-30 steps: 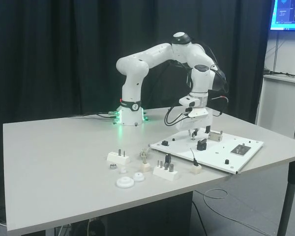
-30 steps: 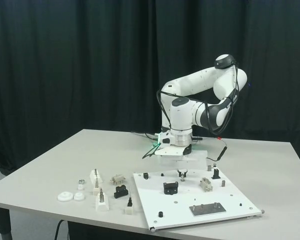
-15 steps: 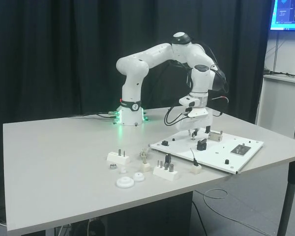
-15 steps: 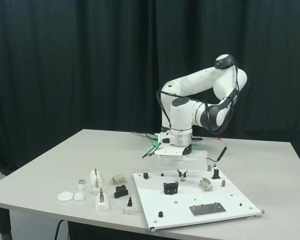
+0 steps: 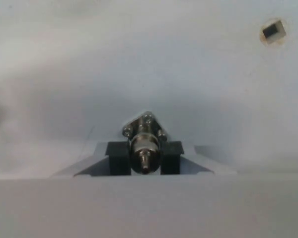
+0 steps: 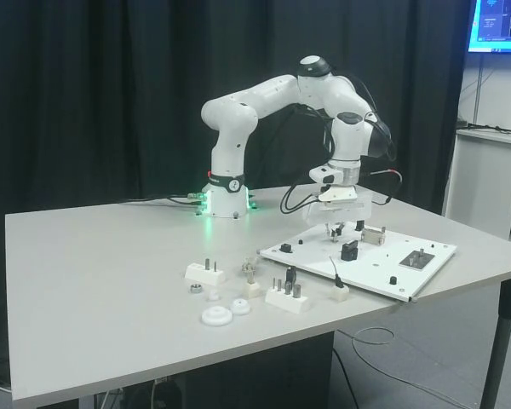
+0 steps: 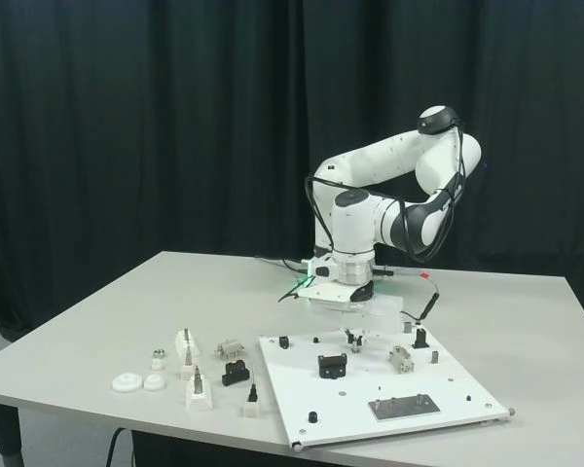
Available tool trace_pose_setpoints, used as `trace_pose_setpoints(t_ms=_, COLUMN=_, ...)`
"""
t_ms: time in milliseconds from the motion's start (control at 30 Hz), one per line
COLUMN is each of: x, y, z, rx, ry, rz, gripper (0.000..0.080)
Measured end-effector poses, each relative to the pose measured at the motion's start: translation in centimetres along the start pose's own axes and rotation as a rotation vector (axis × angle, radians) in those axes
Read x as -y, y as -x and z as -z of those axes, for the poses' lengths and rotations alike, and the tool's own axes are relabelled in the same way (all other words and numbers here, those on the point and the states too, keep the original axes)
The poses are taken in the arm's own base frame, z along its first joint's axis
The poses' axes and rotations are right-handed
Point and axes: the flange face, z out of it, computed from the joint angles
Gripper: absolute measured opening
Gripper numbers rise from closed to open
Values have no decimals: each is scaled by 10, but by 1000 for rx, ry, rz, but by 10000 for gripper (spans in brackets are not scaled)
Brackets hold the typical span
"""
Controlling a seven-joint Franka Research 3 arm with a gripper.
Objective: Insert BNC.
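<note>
The BNC connector point(image 5: 145, 145), a grey metal plug, stands upright over a metal socket flange on the white board point(image 5: 139, 59). My gripper point(image 5: 145, 161) is shut on it, with a black pad point(image 5: 117, 157) pressed against each side. In the room views the gripper point(image 6: 334, 228) point(image 7: 353, 338) points straight down at the back part of the white board point(image 6: 370, 266) point(image 7: 370, 387). The hand hides the connector there.
On the board stand a black block point(image 6: 350, 250) point(image 7: 332, 365), a small metal bracket point(image 7: 400, 358) and a grey plate point(image 6: 417, 258) point(image 7: 405, 406). Left of the board are white part holders point(image 6: 204, 273) point(image 7: 197, 389) and white gears point(image 6: 215, 317) point(image 7: 128, 382).
The hand has turned about its vertical axis over the same spot on the board. The cable at the wrist has swung with it.
</note>
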Motion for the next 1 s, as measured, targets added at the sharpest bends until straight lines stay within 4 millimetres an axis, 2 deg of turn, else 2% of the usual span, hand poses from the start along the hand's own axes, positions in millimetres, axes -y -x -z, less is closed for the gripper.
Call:
trace_pose_setpoints(t_ms=400, x=0, y=0, z=0, rx=-3, ry=-1, rz=-32, gripper=125)
trace_pose_setpoints(t_ms=833, x=1, y=2, z=-2, rx=-12, ry=-1, rz=-313, gripper=125)
trace_pose_setpoints(t_ms=1000, x=2, y=4, z=-5, rx=-24, ry=-2, rz=-357, gripper=125)
